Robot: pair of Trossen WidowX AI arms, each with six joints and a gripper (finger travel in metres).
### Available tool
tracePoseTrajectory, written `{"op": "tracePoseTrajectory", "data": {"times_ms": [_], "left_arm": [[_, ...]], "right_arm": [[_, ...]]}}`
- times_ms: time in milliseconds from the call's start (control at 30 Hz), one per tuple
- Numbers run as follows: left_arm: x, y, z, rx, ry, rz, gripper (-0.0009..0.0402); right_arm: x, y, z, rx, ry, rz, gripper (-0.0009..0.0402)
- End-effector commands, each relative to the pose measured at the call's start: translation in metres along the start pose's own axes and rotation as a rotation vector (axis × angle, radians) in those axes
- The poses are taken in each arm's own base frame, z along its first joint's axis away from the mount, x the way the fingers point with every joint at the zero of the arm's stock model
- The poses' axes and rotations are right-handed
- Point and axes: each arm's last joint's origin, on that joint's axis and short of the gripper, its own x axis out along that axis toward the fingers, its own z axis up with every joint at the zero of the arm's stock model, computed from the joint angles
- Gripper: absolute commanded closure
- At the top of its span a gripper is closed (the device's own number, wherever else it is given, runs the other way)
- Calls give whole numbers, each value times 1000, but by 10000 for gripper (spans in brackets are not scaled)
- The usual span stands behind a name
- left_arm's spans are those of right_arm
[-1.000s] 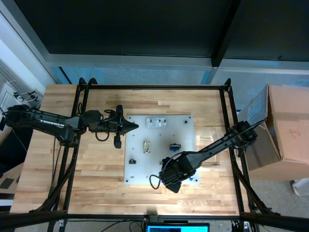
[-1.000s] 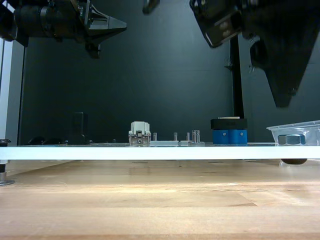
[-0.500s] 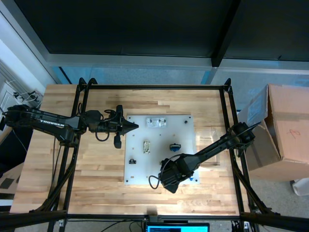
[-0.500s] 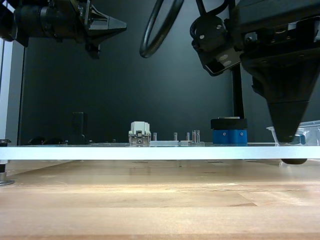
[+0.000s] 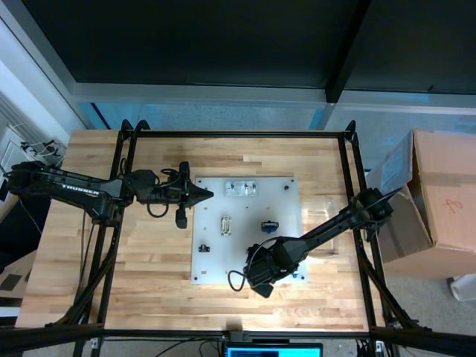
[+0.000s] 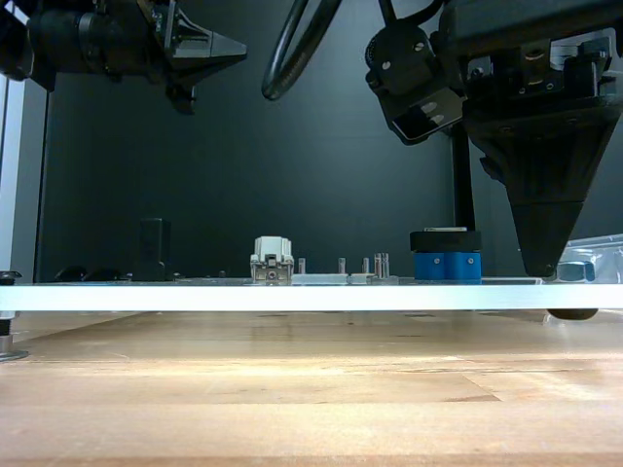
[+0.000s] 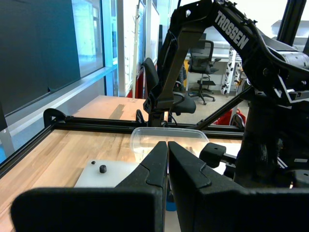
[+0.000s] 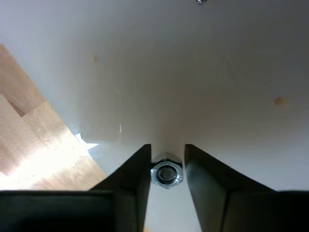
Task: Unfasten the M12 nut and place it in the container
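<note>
Nut (image 8: 166,174): there is only one, silver, sitting low on its stud near the near right corner of the white board (image 5: 223,256), with no ribs showing beneath it. The right gripper (image 6: 541,265) points straight down over it. Its two fingers (image 8: 137,169) press against opposite flats, so it is clamped on the nut.

The step in hand looks like the unfastening itself: the grip is made, and the nut seems not yet backed off its thread. The next move probably calls for turning the wrist to run the nut up the stud while holding the squeeze. After that it must be lifted clear and carried to the single clear container (image 7: 169,129) just beside the board's right edge.

One blue block (image 6: 446,263) and one grey plug (image 6: 272,261) stand farther in on the board. The left gripper (image 7: 167,147), second of the two, has its fingers together on nothing and hangs high over the desk (image 5: 149,282) beside the board's left edge.
</note>
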Motion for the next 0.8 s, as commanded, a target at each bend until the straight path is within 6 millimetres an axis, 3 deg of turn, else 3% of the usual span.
{"op": "tracePoseTrajectory", "data": {"times_ms": [33, 167, 800], "left_arm": [[0, 0, 0, 0, -1, 0, 393], [0, 0, 0, 0, -1, 0, 393], [0, 0, 0, 0, -1, 0, 393]], "right_arm": [[0, 0, 0, -9, 2, -1, 355], [0, 0, 0, -10, 2, 0, 397], [-4, 0, 0, -10, -2, 8, 394]]}}
